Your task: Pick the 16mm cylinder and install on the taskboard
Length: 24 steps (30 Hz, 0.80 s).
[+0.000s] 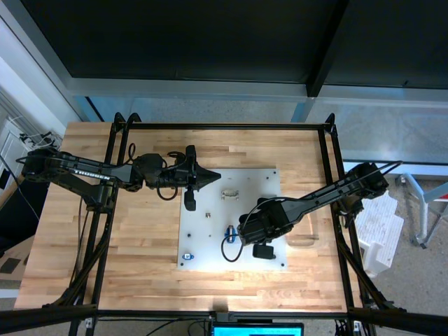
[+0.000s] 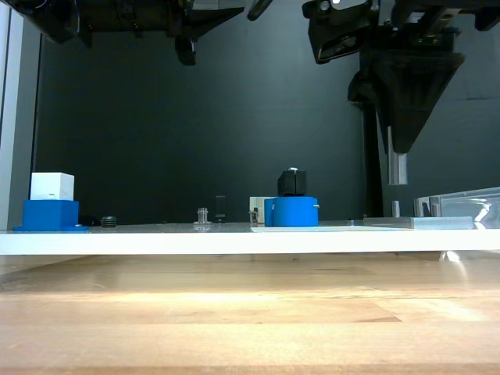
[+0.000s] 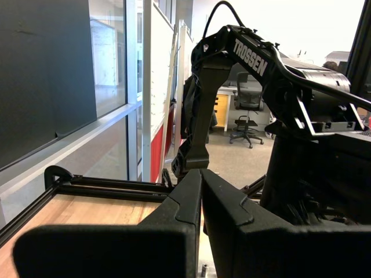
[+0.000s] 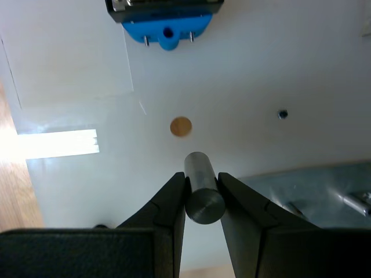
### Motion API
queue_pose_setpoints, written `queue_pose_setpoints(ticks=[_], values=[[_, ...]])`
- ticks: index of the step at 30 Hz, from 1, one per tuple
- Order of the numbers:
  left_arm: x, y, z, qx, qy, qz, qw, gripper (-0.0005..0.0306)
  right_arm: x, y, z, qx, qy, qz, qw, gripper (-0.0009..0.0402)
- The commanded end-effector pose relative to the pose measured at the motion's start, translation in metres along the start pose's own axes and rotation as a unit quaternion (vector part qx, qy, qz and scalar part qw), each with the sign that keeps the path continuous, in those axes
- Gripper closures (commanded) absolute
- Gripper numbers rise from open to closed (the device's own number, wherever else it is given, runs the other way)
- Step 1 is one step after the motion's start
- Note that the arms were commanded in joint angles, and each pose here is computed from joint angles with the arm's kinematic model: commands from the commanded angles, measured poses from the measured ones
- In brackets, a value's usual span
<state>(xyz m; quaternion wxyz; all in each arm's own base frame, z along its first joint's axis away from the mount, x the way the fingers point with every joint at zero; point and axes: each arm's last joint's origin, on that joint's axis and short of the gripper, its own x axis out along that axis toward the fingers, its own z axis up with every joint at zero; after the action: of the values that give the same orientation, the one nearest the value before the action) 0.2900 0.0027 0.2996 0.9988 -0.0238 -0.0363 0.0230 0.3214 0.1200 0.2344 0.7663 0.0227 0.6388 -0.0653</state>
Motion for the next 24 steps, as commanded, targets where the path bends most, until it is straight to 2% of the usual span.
queue_pose_setpoints(ticks=[1, 7, 24], values=[[0.0, 0.0, 0.0, 0.0, 0.0, 0.0, 1.0, 0.03, 0.003, 0.002, 0.004, 0.002, 0.0, -0.001, 1.0, 0.0393], [0.0, 0.0, 0.0, 0.0, 0.0, 0.0, 1.0, 0.03, 0.006, 0.004, 0.011, 0.002, -0.002, 0.0, 1.0, 0.0393], [0.0, 0.0, 0.0, 0.0, 0.0, 0.0, 1.0, 0.03, 0.014, 0.005, 0.009, 0.006, -0.009, 0.004, 1.0, 0.0393]])
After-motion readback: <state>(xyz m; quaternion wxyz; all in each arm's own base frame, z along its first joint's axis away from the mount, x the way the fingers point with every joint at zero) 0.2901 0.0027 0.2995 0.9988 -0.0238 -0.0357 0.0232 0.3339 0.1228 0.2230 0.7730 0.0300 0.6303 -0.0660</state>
